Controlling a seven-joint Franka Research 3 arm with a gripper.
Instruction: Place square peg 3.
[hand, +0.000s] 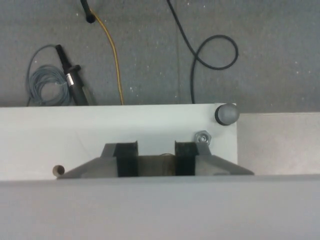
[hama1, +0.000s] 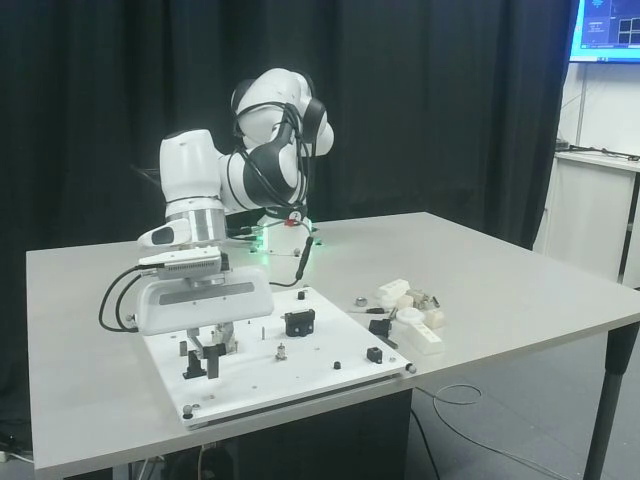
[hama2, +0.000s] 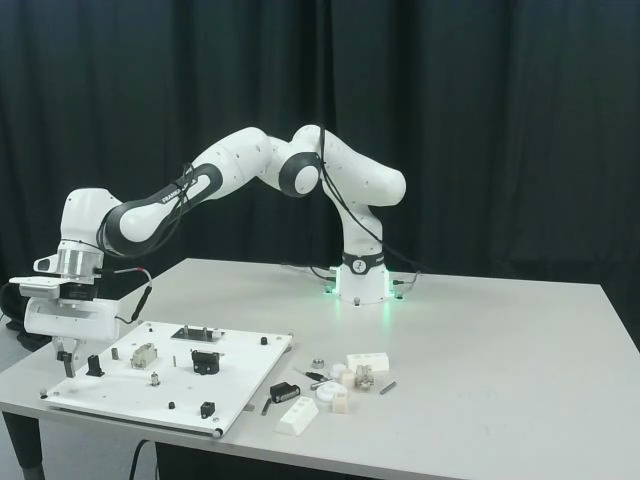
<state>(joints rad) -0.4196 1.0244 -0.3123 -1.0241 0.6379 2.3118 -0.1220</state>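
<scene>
Square peg 3 (hand: 161, 159) sits gripped in the end effector (hand: 156, 161); it should descend straight, aligned over the white board (hand: 75, 130).

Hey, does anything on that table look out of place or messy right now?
Nothing looks damaged or spilled. The only untidy spot is a loose cluster of small white parts lying scattered on the grey table beside the white board; the gripper hovers over the board's corner.

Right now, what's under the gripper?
The white board, near its edge. Between the gripper fingers something shows, too covered to identify. Any hole beneath is hidden.
</scene>
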